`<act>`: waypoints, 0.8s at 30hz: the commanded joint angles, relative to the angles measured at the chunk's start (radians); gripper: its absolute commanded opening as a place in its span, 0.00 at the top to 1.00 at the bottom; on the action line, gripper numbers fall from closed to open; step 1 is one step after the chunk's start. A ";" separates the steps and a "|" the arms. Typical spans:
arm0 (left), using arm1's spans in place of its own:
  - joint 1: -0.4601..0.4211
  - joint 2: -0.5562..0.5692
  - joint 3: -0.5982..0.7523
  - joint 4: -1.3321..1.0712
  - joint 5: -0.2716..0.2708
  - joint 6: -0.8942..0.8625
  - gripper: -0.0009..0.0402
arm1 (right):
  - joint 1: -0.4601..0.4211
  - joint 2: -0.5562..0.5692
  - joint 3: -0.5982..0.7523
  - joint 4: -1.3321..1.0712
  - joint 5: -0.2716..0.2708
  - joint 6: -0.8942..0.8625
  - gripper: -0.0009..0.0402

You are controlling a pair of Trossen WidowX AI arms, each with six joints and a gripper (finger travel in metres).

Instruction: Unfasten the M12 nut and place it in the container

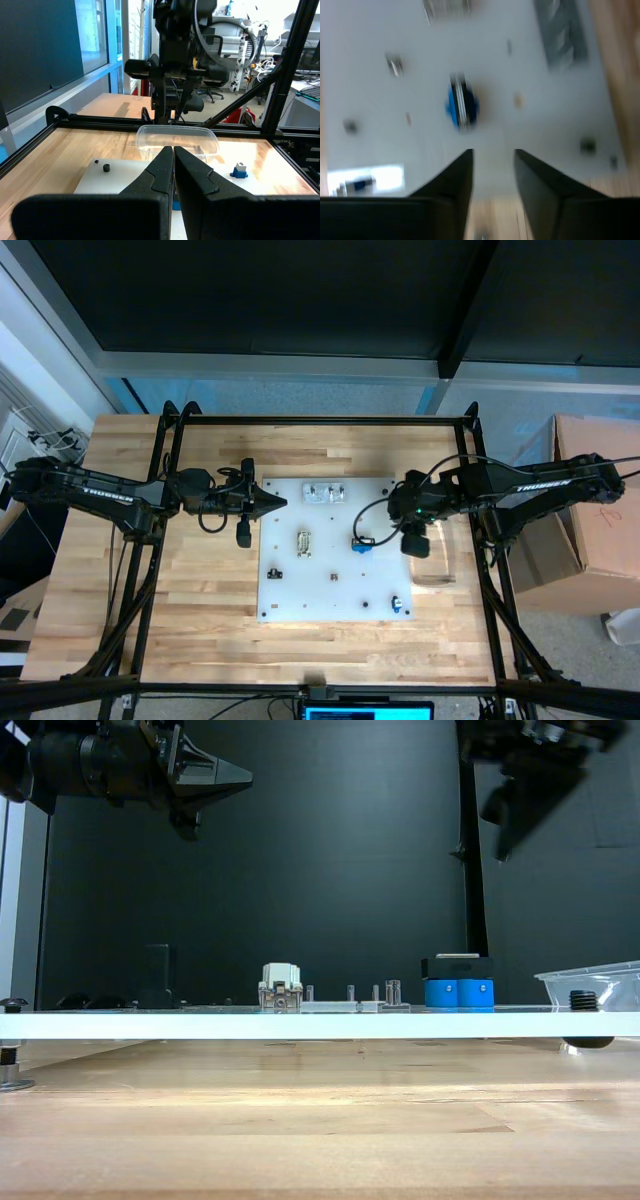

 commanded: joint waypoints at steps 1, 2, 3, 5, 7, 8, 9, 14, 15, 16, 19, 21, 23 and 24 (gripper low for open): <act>0.000 0.000 0.000 0.000 0.000 0.000 0.98 | -0.024 -0.012 -0.023 0.150 -0.001 -0.037 0.93; 0.000 0.000 0.000 0.000 0.000 0.000 0.98 | -0.030 -0.016 -0.031 0.195 -0.001 -0.049 0.98; 0.000 0.000 0.000 0.000 0.000 0.000 0.98 | -0.034 -0.021 -0.039 0.240 -0.001 -0.066 0.99; 0.000 0.000 0.000 0.000 0.000 0.000 0.98 | -0.040 -0.025 -0.053 0.327 -0.001 -0.085 0.95; 0.000 0.000 0.000 0.000 0.000 0.000 0.98 | -0.046 -0.025 -0.060 0.396 -0.001 -0.102 0.95; 0.000 0.000 0.000 0.000 0.000 0.000 0.98 | -0.049 -0.025 -0.063 0.433 -0.002 -0.109 0.96; 0.000 0.000 0.000 0.000 0.000 0.000 0.98 | -0.053 -0.025 -0.066 0.471 -0.002 -0.114 0.98; 0.000 0.000 0.000 0.000 0.000 0.000 0.98 | -0.082 -0.042 -0.119 0.699 -0.042 -0.121 0.98; 0.000 0.000 0.000 0.000 0.000 0.000 0.98 | -0.091 -0.049 -0.138 0.752 -0.063 -0.120 0.98; 0.000 0.000 0.000 0.000 0.000 0.000 0.98 | -0.098 -0.052 -0.156 0.798 -0.081 -0.120 0.98; 0.000 0.000 0.000 0.000 0.000 0.000 0.98 | -0.123 -0.060 -0.214 0.921 -0.124 -0.121 0.98; 0.000 0.000 0.000 0.000 0.000 0.000 0.98 | -0.132 -0.068 -0.251 0.984 -0.133 -0.121 0.98; 0.000 0.000 0.000 0.000 0.000 0.000 0.98 | -0.134 -0.076 -0.292 1.054 -0.139 -0.120 0.98; 0.000 0.000 0.000 0.001 0.000 0.000 0.98 | -0.134 -0.082 -0.312 1.089 -0.151 -0.120 0.98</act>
